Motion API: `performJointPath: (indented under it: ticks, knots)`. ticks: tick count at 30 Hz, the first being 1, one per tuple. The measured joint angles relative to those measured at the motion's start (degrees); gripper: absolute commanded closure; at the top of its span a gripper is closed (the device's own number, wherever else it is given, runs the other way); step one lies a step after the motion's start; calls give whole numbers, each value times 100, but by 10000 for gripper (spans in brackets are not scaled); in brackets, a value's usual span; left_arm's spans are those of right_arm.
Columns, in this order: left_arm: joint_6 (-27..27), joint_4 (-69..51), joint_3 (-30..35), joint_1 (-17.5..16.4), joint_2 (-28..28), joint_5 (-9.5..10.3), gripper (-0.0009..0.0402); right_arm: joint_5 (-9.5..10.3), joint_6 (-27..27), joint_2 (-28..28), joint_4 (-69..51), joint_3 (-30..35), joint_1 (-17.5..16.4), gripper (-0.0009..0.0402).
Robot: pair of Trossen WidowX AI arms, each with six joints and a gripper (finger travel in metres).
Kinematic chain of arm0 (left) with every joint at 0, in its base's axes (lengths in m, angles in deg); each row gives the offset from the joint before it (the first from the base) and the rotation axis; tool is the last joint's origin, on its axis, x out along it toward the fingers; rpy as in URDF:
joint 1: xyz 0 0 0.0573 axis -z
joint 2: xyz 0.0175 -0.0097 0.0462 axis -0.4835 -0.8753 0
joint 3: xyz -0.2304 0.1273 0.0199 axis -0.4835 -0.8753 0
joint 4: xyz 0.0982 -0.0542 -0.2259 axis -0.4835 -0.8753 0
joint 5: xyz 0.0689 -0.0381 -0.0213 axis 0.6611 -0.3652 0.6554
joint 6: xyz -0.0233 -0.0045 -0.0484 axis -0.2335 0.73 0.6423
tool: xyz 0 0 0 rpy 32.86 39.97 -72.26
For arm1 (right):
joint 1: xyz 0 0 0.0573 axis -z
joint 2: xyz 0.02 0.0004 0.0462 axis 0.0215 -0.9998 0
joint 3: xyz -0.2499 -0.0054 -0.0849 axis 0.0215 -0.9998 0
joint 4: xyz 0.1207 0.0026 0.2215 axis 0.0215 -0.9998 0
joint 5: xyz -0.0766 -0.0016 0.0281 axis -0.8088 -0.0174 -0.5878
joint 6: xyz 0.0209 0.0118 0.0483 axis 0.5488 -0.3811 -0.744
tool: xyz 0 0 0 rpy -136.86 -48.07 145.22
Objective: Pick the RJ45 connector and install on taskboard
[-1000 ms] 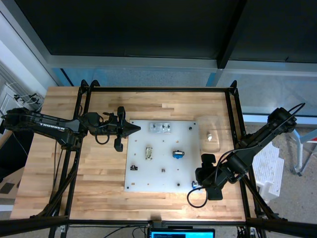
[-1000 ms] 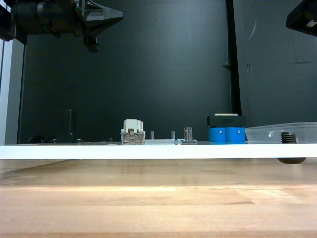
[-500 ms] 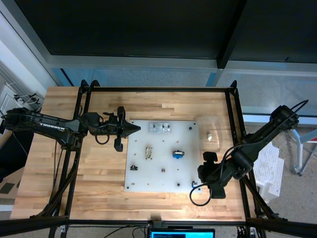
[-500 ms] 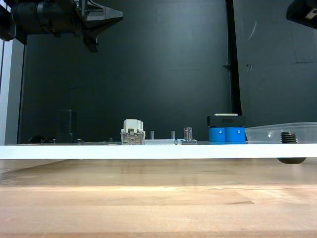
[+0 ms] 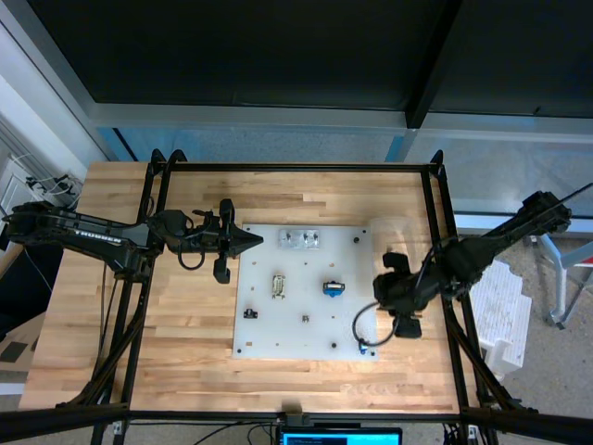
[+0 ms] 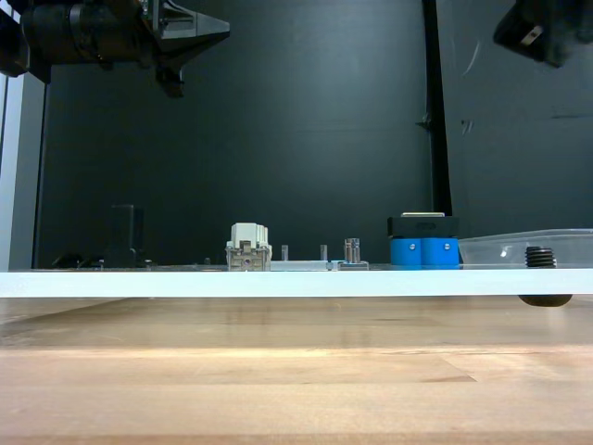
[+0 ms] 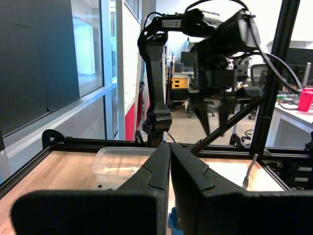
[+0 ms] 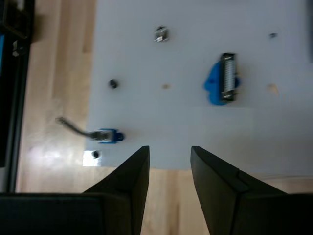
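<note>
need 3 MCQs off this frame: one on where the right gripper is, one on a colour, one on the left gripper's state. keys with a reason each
1. Where is the right gripper?
A) above the taskboard's right edge, beside the clear tray
B) above the board's left edge
C) lying on the wood at the near edge

2. What colour is the pinned fitting in the right wrist view?
A) red
B) blue
C) green

3. The left gripper's fingers are:
A) wide open
B) shut on a cable
C) shut, holding nothing

Key: 1 A, its open fingers look down on that edge. 2 B, blue body around the pins. 3 C, fingers meet with nothing between, raised above the board's left edge.
</note>
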State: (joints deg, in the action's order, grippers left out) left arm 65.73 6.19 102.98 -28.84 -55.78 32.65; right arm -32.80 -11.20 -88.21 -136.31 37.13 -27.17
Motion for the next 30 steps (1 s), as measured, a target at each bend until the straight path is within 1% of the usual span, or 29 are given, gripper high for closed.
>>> performJointPath:
  ticks: [7,11,13,15,19,20,21,22,24,26,30]
  knots:
    - [-2,0,0,0,0,0,393,20,1008,339,396,-35,918,350]
    - [0,2,2,0,0,-2,393,46,1316,448,896,-35,1565,385]
    - [0,0,2,0,0,-2,393,205,1676,450,1062,-35,1875,395]
    - [0,2,0,0,0,0,393,343,2076,457,1191,-37,2142,389]
    - [-2,0,0,0,0,0,393,389,2592,459,1709,-68,2529,393]
    - [-2,0,2,0,0,-2,393,393,2704,461,1888,-98,2597,394]
    - [0,0,2,0,0,-2,393,457,2796,470,2096,-138,2664,393]
    - [0,0,2,0,0,-2,393,553,2885,481,2269,-170,2730,393]
    - [-2,0,2,0,0,0,393,824,2981,496,2577,-227,2865,394]
    - [-2,0,0,0,0,0,393,999,3058,501,2850,-278,2970,393]
    - [0,0,2,2,0,-2,393,1130,3147,540,3565,-538,3058,393]
